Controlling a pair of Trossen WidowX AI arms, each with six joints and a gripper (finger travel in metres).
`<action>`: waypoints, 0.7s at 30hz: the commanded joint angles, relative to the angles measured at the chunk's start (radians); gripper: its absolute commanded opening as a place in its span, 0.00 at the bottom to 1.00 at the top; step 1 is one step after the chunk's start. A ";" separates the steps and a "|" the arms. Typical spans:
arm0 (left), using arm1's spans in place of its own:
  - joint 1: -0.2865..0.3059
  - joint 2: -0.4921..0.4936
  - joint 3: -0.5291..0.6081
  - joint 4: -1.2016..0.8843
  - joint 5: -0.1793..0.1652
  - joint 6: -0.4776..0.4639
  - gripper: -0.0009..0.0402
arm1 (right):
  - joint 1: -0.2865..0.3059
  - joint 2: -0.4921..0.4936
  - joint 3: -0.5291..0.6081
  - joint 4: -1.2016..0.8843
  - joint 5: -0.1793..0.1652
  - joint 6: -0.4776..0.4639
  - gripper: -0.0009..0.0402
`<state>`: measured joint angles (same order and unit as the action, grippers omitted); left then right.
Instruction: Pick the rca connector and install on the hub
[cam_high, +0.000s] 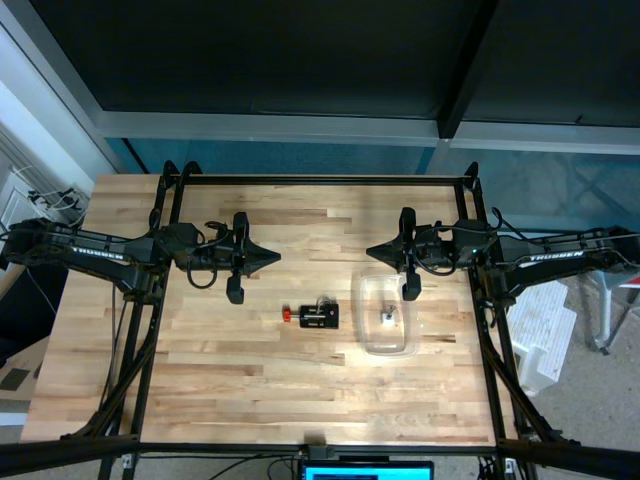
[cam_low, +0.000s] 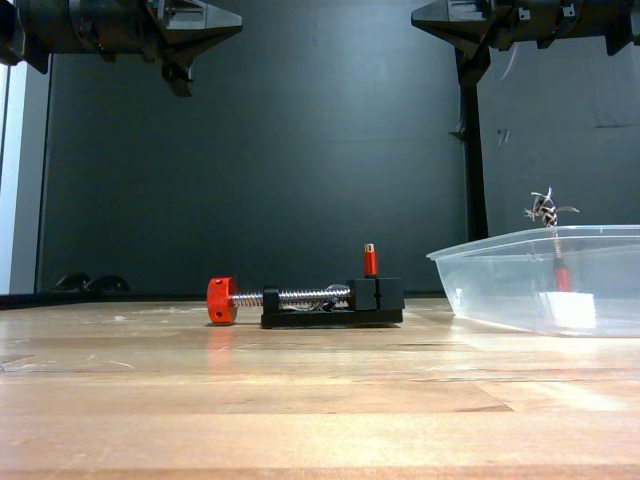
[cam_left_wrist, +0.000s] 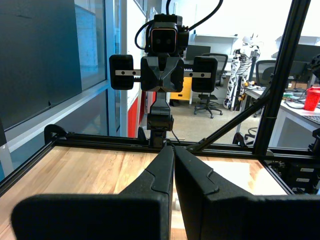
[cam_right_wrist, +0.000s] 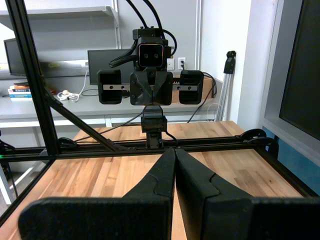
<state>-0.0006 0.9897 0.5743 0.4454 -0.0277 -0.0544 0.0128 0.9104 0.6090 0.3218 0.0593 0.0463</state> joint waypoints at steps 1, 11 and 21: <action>0.000 0.000 0.000 0.000 0.000 0.000 0.02 | 0.000 0.000 0.000 -0.034 0.000 0.000 0.02; 0.001 0.000 0.000 0.000 0.000 0.000 0.02 | 0.000 0.000 0.000 -0.034 0.000 0.000 0.02; 0.000 0.000 0.000 0.001 0.000 0.000 0.02 | 0.001 0.000 0.039 -0.184 -0.011 0.025 0.02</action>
<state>-0.0002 0.9897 0.5743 0.4458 -0.0277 -0.0544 0.0139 0.9100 0.6338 0.1841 0.0479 0.0616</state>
